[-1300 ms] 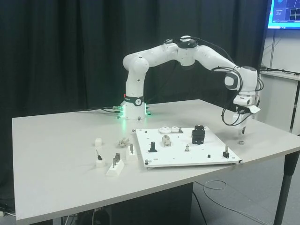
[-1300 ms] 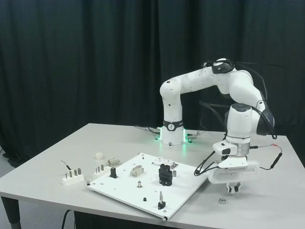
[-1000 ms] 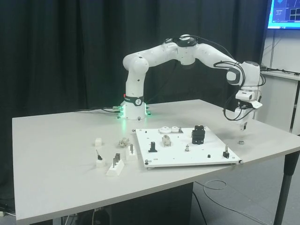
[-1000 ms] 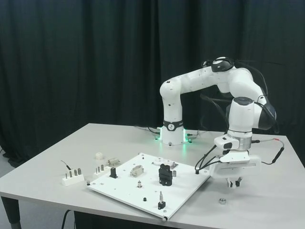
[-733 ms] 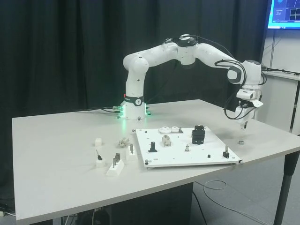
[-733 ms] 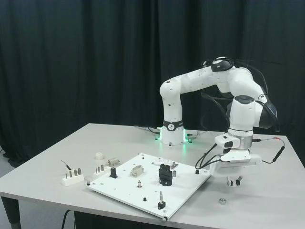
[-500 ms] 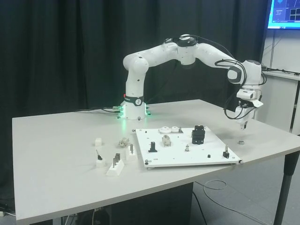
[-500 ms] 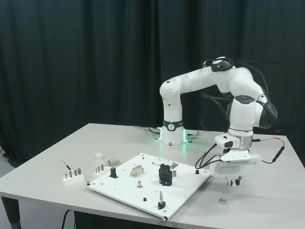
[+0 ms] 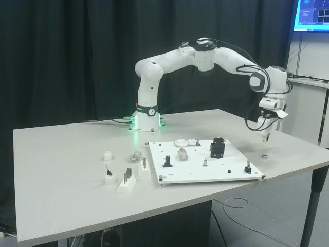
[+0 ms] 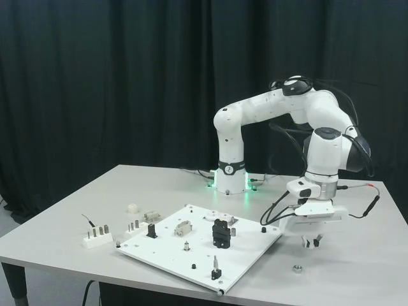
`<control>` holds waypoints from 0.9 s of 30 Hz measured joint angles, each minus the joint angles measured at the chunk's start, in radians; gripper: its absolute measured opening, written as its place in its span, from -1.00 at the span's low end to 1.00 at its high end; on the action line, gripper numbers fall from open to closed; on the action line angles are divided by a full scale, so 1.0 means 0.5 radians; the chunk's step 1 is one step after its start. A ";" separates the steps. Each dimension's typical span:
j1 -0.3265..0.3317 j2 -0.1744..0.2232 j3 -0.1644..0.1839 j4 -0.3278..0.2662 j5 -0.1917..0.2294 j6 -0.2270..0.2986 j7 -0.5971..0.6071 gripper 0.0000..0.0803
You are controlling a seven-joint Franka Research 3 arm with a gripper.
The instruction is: Insert small gear.
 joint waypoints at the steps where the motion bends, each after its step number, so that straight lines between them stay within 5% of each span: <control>1: 0.000 0.000 -0.002 0.000 -0.002 -0.008 -0.001 -0.51; 16: 0.031 -0.029 -0.051 -0.022 -0.102 -0.219 -0.064 -0.51; 27: 0.154 -0.033 -0.140 -0.174 -0.189 -0.298 -0.123 -0.51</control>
